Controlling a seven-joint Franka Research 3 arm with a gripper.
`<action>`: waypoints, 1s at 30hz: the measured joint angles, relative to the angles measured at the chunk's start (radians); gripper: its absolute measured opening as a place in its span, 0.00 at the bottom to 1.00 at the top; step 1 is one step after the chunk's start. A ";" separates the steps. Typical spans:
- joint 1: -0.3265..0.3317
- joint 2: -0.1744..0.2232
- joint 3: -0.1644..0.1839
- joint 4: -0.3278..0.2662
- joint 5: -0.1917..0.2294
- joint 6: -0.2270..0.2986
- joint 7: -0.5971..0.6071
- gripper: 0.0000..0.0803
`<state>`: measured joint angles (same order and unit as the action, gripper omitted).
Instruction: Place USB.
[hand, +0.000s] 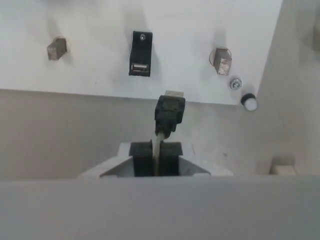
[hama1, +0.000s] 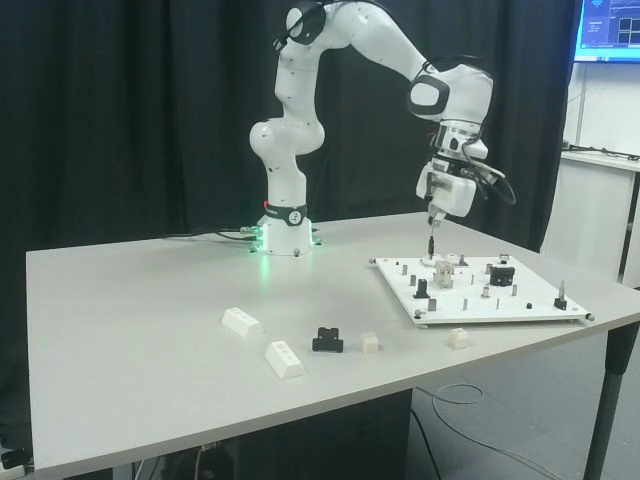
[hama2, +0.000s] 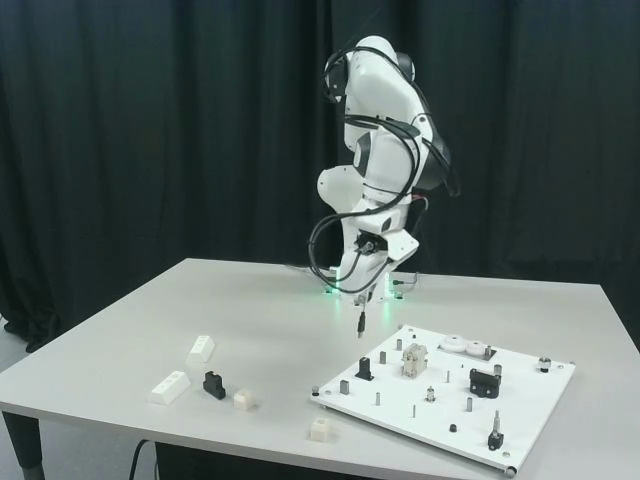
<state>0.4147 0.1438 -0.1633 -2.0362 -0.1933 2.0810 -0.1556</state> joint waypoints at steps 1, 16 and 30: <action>0.000 0.000 0.001 0.003 -0.002 -0.004 0.000 0.03; 0.000 0.000 0.005 0.012 -0.013 -0.013 0.000 0.03; 0.000 0.000 0.009 0.012 -0.020 -0.013 0.000 0.03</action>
<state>0.4145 0.1434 -0.1541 -2.0239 -0.2134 2.0677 -0.1556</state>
